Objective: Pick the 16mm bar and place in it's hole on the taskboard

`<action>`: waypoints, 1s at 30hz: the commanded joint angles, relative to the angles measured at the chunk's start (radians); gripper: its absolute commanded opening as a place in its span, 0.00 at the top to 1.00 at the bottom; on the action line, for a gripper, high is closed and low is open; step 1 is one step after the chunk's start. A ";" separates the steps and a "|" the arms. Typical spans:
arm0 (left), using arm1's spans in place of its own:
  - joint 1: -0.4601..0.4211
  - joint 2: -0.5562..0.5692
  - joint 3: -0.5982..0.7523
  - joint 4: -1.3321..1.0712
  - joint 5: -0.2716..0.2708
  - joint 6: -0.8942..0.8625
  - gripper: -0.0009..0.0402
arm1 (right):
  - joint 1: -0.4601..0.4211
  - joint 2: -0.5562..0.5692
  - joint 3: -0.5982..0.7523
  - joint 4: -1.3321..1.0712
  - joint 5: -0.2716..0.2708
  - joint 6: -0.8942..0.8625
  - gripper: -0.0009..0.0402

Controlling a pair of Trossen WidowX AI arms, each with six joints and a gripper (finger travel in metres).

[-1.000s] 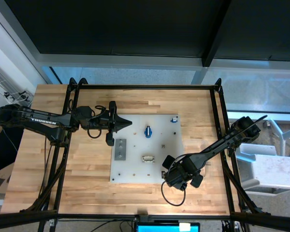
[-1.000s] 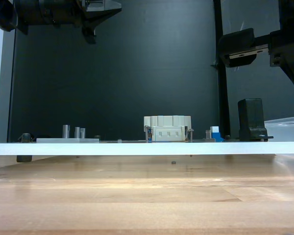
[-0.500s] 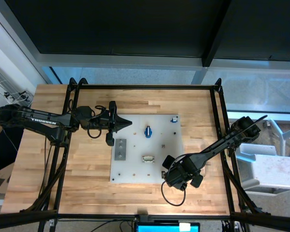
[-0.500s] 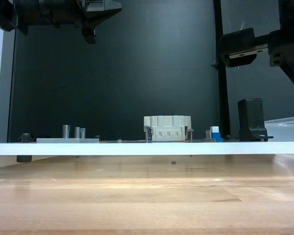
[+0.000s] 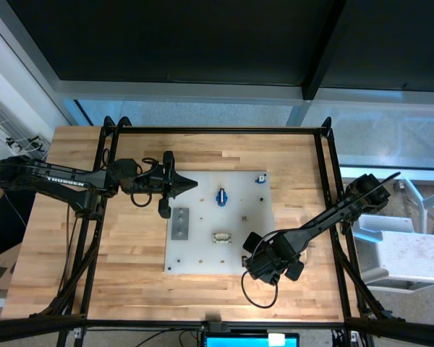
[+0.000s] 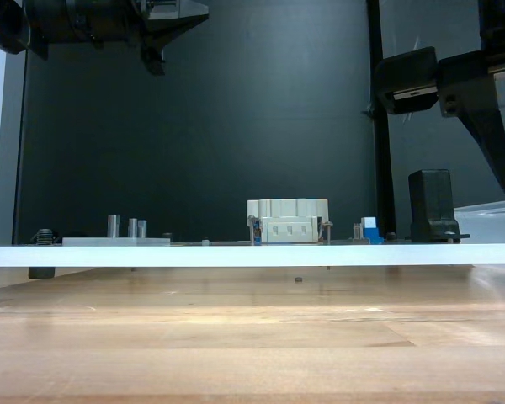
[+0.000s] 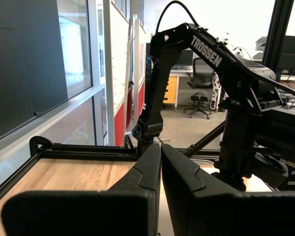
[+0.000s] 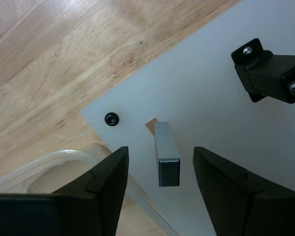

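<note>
Right wrist view: the right gripper (image 8: 160, 149) hangs over the board (image 8: 221, 128) with its fingers (image 8: 108, 187) spread wide. One finger is on each side of the bar (image 8: 167, 162), both clear of it, and the gripper holds nothing. The bar stands free in its hole (image 8: 150, 124) near the board's corner, with a sliver of the hole open beside its foot. How deep it sits I cannot tell. A black connector (image 8: 275, 73) and a screw (image 8: 111, 118) sit on the board nearby, and a clear tub's rim (image 8: 64, 162) lies just off its edge.

From above, the left gripper (image 5: 192, 183) hovers over the board's far left corner. Its wrist view shows the fingers pressed together with nothing between them.

White letters reading "TROSSEN" run along the right arm (image 7: 206, 49) in the left wrist view.

Compared with half a second ago, the low view shows the right gripper's finger as a dark wedge pointing down, further in from the right edge. The high view shows no visible shift in either arm.
</note>
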 commanded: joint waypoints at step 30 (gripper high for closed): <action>0.000 0.000 0.000 0.000 0.000 0.000 0.98 | 0.002 -0.140 0.013 -0.087 0.009 0.026 0.49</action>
